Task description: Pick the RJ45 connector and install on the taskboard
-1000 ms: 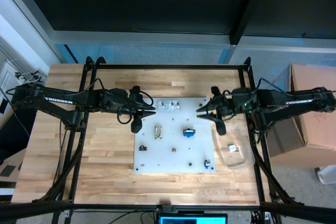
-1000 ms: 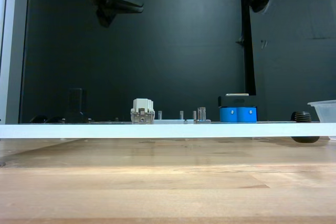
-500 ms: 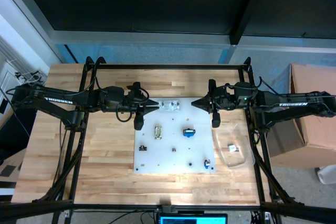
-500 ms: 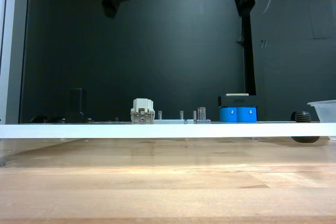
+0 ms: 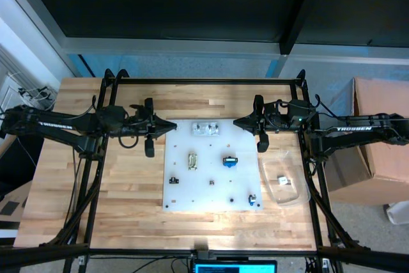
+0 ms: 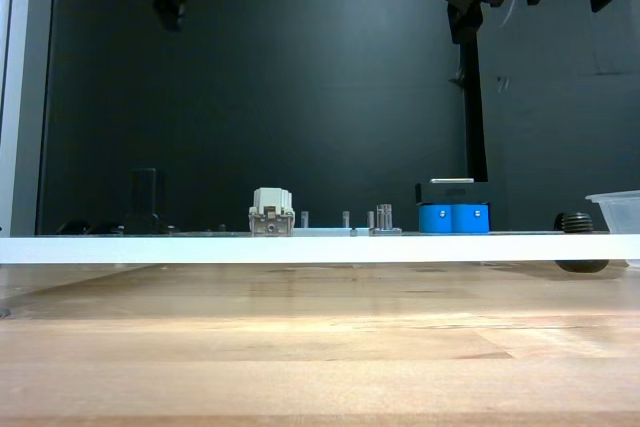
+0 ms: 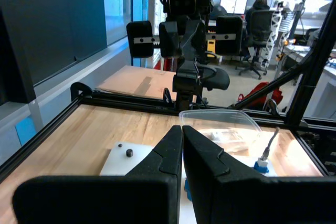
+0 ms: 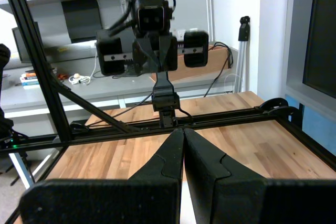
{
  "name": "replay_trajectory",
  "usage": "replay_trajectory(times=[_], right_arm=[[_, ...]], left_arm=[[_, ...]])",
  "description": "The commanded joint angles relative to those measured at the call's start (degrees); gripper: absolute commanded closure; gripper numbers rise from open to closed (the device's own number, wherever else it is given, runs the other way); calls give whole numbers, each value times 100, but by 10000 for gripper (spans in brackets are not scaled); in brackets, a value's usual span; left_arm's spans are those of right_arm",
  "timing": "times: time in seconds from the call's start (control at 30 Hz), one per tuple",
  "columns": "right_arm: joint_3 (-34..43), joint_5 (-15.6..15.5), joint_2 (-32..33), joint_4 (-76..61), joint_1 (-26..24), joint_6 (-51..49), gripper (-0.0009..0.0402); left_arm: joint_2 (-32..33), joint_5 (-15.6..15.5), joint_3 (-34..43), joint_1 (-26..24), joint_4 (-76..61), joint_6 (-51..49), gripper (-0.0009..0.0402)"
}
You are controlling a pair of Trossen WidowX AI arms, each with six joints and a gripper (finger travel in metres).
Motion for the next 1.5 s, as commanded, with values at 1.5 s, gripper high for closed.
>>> replay_trajectory(times=[1.5], right_arm=[[-133, 7, 7, 345, 31, -157, 393]], left_arm=[[-365, 48, -577, 76, 654, 223, 393]])
